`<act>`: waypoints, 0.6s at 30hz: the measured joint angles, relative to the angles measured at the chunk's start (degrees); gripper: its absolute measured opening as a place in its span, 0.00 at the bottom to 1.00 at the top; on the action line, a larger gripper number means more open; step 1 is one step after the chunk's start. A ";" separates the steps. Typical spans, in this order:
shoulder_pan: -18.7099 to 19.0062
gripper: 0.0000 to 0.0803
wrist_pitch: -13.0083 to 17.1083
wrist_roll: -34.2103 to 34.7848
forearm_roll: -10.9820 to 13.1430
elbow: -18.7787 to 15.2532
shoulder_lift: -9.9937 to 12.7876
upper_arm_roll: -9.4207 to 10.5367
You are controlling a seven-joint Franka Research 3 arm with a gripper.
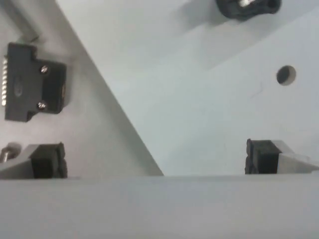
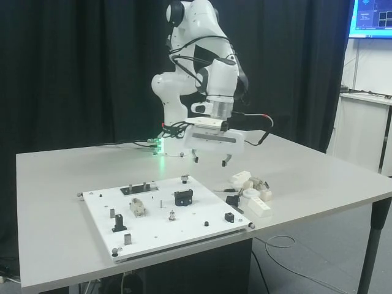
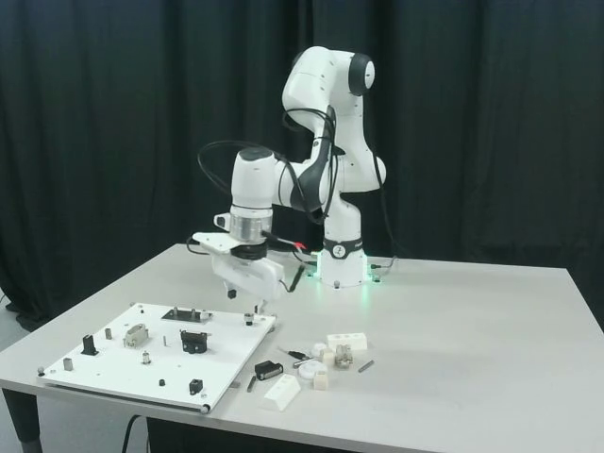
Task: Remove bolt 4.
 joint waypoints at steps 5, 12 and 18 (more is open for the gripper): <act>-0.81 1.00 -0.43 2.38 0.67 -0.03 -0.09 -0.19; -1.82 1.00 -2.06 5.67 0.87 -0.26 -0.41 -0.57; -2.43 1.00 -4.00 6.73 0.87 -0.72 -0.75 -1.08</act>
